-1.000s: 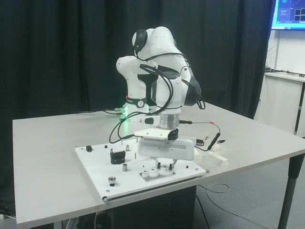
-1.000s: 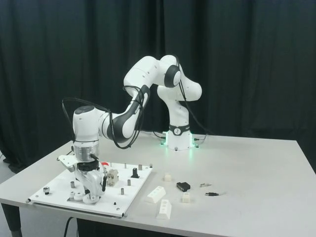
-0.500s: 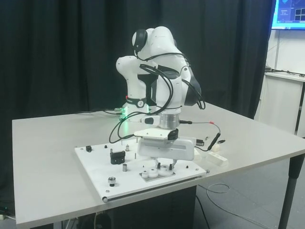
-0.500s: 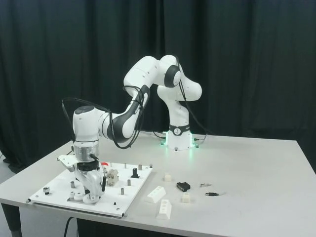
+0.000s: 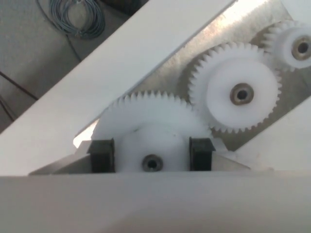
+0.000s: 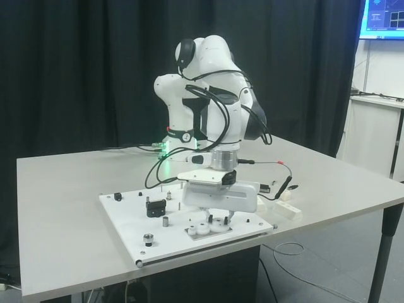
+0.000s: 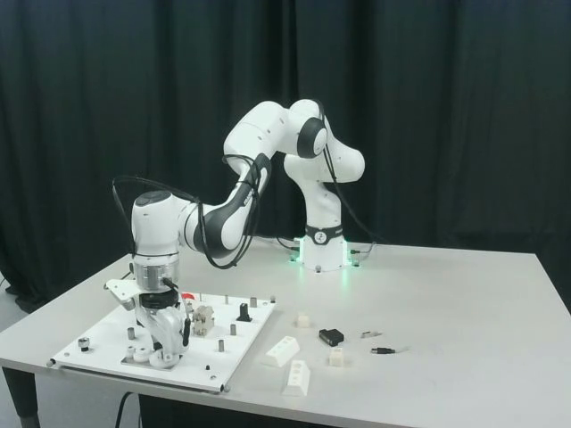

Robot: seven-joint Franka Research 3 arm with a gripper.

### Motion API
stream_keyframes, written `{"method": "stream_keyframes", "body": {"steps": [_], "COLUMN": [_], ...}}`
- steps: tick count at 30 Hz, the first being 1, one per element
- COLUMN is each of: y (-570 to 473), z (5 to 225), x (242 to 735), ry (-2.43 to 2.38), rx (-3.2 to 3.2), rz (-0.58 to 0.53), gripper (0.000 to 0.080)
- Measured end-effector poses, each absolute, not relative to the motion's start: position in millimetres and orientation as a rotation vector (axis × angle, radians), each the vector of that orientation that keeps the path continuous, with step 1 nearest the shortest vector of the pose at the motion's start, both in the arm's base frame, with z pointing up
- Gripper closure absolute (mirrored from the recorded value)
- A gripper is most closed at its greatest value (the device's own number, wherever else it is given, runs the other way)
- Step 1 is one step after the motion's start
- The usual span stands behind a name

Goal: Remove large gear.

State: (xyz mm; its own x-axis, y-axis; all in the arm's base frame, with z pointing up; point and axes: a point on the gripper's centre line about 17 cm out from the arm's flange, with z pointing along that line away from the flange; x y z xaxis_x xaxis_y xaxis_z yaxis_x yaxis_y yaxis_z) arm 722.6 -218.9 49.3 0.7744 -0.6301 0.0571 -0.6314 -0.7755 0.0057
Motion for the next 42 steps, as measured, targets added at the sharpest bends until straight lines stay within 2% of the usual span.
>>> {"method": "stream_keyframes", "body": {"steps": [42], "y": [-218.4], "z": [59.1], "x": [722.3], "ry": [-1.084], "rx": [2.914], "rz": [0.079], "gripper": [0.0473]}}
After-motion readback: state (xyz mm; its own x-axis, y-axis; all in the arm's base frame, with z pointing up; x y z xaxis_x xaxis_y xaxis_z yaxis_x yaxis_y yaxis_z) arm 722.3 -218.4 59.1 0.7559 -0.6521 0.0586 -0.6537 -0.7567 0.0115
